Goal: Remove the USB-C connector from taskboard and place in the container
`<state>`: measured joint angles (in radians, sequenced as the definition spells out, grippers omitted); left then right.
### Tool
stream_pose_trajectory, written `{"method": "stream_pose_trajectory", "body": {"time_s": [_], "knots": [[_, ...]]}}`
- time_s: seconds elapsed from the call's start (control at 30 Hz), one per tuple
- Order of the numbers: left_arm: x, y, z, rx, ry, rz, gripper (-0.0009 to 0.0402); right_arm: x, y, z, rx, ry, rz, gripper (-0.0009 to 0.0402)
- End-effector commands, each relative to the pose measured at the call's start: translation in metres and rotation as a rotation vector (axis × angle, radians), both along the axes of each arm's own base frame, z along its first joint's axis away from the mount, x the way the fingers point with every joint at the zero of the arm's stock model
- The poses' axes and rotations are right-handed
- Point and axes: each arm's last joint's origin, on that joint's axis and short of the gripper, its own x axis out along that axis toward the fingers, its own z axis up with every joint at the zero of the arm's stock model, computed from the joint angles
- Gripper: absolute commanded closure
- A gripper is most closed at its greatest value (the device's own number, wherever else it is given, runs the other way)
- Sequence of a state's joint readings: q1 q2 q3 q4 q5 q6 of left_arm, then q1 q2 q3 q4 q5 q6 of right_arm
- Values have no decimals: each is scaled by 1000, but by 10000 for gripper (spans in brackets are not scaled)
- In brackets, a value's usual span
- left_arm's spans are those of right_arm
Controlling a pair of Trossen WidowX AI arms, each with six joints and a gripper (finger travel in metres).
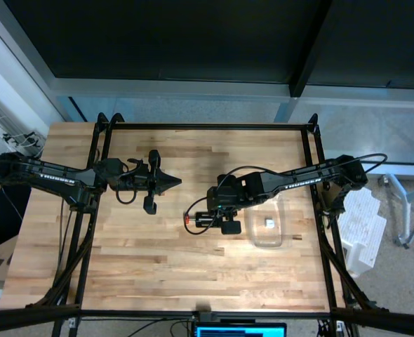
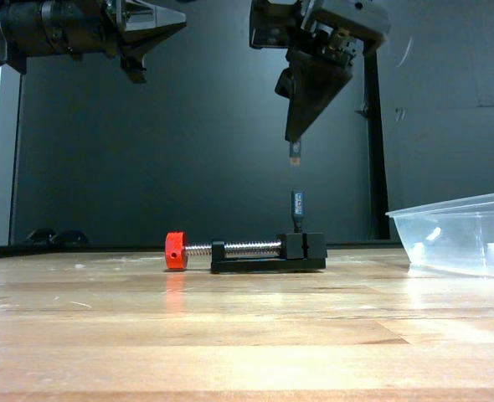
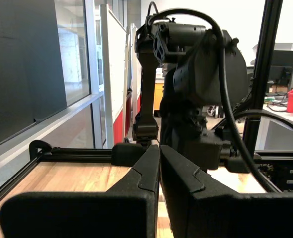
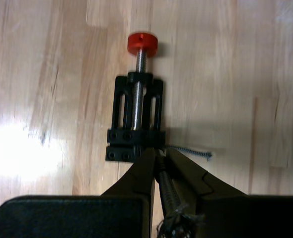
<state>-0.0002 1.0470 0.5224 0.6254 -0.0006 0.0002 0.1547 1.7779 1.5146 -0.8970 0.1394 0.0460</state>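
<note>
Nearest: bare wooden table (image 2: pixel 230 335), nothing on this stretch.

Next back: the taskboard (image 2: pixel 268 254) lies flat, with its red knob (image 2: pixel 175 250) toward the left arm's side. A thin upright pin (image 2: pixel 297 209) stands at the other end.

The right gripper (image 2: pixel 295 141) hangs straight above that pin, pointing down. Its fingers are pinched narrow on a tiny dark piece at their tips, which I take for the USB-C connector (image 2: pixel 295 154). A gap shows between this piece and the pin. Judgement: extraction is done and the carry has not begun. The vertical hold makes sense, since a plug leaves along its own axis and puts no side load on the fixture.

The container (image 2: pixel 456 234) sits just beside the taskboard on the right arm's side, not touching it. A small white cube (image 1: pixel 269 223) is already inside. Judgement: the connector hangs well above the rim, so a sideways carry should clear the wall, and nothing stands between. Risk: the grip is very small and the piece could slip.

Farther back: the left gripper (image 1: pixel 177 182) is held high with its fingers closed together and empty, well apart from the work.
</note>
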Motion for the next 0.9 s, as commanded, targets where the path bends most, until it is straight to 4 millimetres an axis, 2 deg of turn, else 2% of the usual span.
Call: {"method": "stream_pose_trajectory", "body": {"time_s": [0.03,0.2,0.4,0.9], "knots": [[0,0,0,0,2,0,393,0,0,0,1,-1,-1,393],[0,0,0,0,1,0,393,-3,1,3,5,-1,-3,393],[0,0,-1,0,9,0,393,-21,12,11,20,-5,2,393],[1,0,-2,0,23,0,393,-91,21,8,84,0,-68,393]]}}
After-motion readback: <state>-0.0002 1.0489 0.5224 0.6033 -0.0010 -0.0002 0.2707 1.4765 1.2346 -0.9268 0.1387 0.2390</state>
